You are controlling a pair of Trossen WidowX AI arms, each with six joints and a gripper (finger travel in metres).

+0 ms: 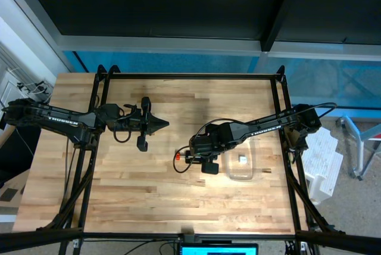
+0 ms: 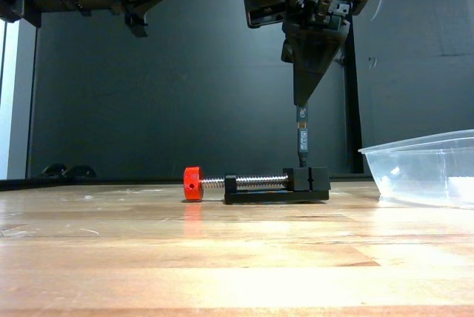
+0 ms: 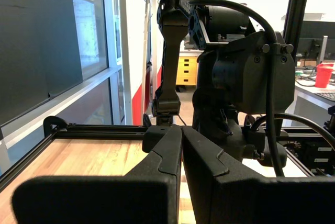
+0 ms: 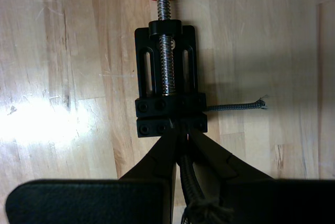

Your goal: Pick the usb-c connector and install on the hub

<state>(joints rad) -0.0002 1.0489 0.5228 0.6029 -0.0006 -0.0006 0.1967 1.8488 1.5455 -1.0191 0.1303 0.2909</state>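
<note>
The hub (image 2: 278, 184) lies on the table: a black block with a threaded rod and an orange-red knob (image 2: 192, 183) pointing left. A thin dark pin (image 2: 302, 143) stands upright from its right end block. My right gripper (image 2: 301, 101) points straight down over the hub (image 4: 166, 67) and is shut on the top of that pin, with a braided cord running up between its fingers. The usb-c connector (image 1: 243, 159), a tiny whitish piece, lies inside the clear tray (image 1: 238, 174) just right of the right gripper (image 1: 201, 155). My left gripper (image 1: 162, 124) hangs shut and empty left of the hub (image 1: 189, 158).
The clear plastic tray (image 2: 422, 169) stands right beside the hub. A frayed end of braided cord (image 4: 235, 107) sticks out sideways from the hub's end block. A black frame borders the wooden table (image 1: 119, 195).
</note>
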